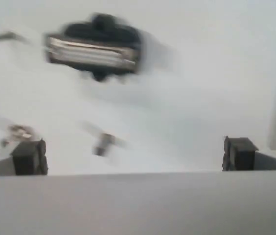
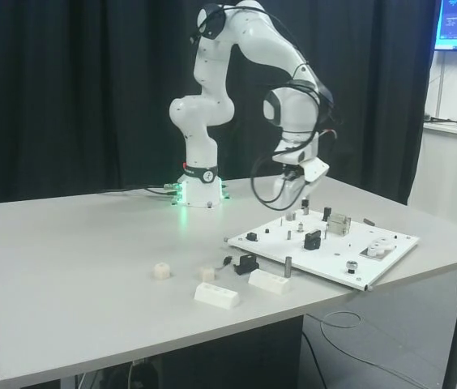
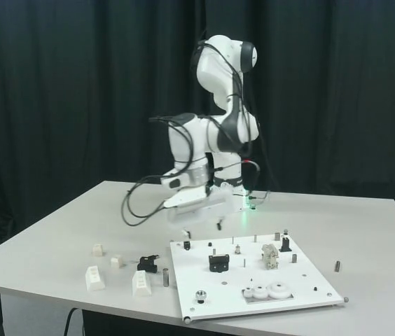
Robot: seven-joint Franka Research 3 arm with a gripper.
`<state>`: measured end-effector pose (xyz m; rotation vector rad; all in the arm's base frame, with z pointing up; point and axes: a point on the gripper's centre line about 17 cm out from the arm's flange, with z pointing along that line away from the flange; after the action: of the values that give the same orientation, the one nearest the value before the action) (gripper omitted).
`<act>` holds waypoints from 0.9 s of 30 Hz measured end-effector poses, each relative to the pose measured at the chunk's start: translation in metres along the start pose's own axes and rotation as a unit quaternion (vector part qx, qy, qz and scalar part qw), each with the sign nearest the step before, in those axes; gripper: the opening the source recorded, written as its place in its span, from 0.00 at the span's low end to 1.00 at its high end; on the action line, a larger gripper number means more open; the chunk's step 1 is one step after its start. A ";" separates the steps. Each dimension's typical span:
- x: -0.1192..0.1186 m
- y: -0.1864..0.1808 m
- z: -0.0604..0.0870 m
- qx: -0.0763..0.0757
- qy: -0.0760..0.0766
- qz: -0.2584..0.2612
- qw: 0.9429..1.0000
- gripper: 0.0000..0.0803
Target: Remove waterproof.
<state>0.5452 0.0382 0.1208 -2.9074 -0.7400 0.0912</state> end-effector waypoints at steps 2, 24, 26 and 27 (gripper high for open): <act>0.005 -0.015 0.003 0.003 -0.001 0.002 1.000 1.00; 0.049 -0.159 0.030 -0.005 -0.002 0.050 0.999 1.00; 0.051 -0.165 0.033 -0.008 0.000 0.052 0.999 1.00; 0.051 -0.167 0.034 -0.010 0.001 0.053 0.999 1.00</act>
<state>0.5084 0.2116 0.1107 -2.9648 -0.5897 0.0933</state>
